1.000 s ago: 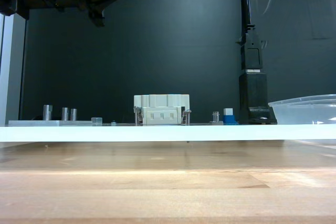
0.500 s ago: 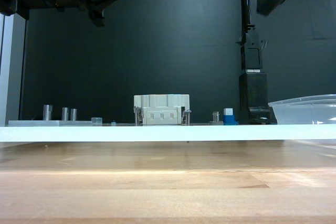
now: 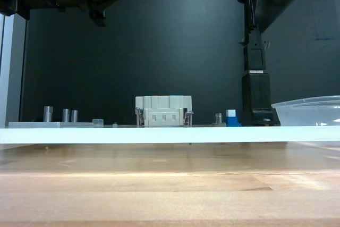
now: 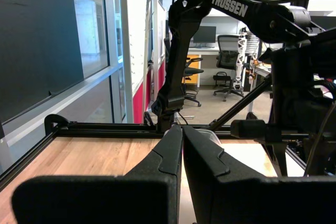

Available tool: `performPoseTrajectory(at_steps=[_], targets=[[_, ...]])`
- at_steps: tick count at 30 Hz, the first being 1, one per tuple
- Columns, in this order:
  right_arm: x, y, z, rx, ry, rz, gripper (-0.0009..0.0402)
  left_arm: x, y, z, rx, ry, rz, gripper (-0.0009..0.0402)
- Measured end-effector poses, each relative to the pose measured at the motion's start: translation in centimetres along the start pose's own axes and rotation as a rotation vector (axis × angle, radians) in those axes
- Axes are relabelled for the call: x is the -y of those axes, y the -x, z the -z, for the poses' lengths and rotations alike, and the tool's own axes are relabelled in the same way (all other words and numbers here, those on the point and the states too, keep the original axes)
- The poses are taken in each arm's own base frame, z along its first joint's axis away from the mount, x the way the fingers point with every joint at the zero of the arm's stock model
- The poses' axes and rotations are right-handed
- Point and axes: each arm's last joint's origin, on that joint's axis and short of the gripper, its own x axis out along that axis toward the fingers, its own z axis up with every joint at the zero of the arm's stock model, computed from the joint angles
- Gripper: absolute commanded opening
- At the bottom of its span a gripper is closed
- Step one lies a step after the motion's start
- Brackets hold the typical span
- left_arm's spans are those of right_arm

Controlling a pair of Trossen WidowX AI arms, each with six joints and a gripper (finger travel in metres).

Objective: Remove the USB connector from the USB hub and place in the container

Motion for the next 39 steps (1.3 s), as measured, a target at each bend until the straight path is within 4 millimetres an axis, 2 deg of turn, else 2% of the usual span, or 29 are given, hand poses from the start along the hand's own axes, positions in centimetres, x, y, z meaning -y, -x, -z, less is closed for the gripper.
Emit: performPoseTrajectory(at_steps=[10,15,25,35,39], targets=[[0.1,-2.0,-0.3,-0.016,0.007,0.022,0.0192,0.0,0.0,0.0,0.0,0.0,0.0,0.0001],[0.2,-2.2,-0.4,-0.016,0.006,0.023,0.0185,0.0,0.0,0.0,0.0,0.0,0.0,0.0001],[0.4,-2.4,-0.4,-0.008,0.016,0.047,0.0105,0.0,0.0,0.0,0.0,0.0,0.0,0.0001],[0.5,-2.5,-0.4,-0.007,0.02,0.043,0.0047,0.0,0.0,0.0,0.0,0.0,0.0,0.0001],[0.5,-2.5,-0.4,-0.009,0.022,0.04,0.0009,0.0,0.0,0.0,0.0,0.0,0.0,0.0001]])
